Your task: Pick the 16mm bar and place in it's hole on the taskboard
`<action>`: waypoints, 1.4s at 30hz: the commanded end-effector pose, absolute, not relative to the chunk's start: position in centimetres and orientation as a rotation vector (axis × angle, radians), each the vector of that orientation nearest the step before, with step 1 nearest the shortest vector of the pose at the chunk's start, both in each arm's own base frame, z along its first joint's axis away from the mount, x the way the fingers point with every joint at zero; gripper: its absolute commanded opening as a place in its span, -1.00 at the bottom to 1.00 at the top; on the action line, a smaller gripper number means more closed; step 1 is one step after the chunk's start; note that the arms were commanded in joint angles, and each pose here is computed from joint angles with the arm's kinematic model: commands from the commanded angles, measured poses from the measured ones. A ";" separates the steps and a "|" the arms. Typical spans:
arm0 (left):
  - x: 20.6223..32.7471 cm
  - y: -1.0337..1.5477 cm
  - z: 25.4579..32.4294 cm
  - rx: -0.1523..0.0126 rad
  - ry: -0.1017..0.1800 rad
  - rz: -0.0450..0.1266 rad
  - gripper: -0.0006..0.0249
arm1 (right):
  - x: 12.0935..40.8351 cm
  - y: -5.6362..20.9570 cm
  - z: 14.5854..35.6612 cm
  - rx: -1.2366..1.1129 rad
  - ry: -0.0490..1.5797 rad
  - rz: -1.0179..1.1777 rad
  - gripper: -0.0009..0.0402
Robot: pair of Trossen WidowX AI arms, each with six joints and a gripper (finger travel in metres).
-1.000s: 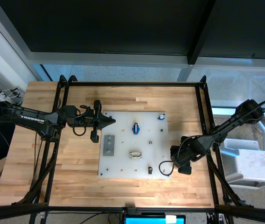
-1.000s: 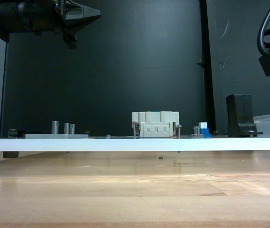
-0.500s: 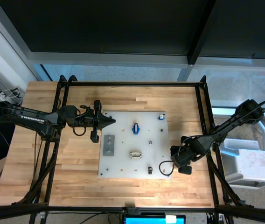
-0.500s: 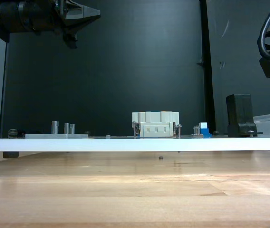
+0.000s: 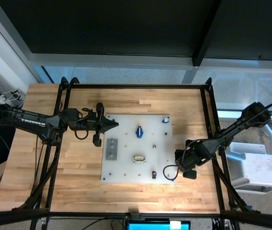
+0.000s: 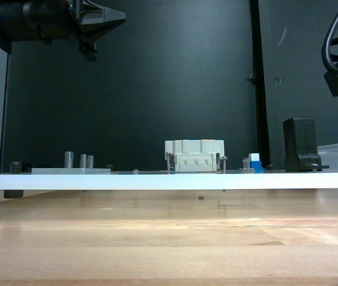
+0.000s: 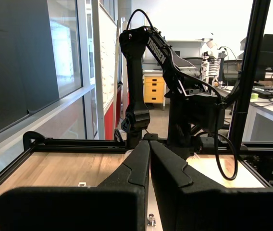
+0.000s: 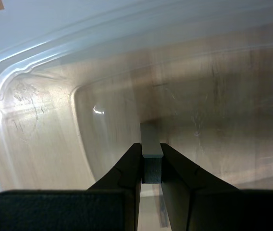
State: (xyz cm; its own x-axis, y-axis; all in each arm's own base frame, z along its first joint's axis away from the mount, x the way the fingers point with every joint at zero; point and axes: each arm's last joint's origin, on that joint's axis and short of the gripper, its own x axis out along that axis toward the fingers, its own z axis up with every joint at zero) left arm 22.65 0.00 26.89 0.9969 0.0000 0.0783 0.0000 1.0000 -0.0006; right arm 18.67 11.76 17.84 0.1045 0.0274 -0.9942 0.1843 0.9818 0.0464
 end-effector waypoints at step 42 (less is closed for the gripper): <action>22.6 0.00 26.91 0.000 -0.079 0.000 -0.95 | 24.0 2.5 30.4 0.257 1.353 -0.176 -0.95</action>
State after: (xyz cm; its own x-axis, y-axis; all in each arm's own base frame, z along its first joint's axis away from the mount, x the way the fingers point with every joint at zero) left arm 22.65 0.00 26.90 0.9969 0.0004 0.0787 -0.0003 1.0000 -0.0006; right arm 23.96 2.99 30.37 0.2096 0.0271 -0.9774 0.2641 0.9609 0.0833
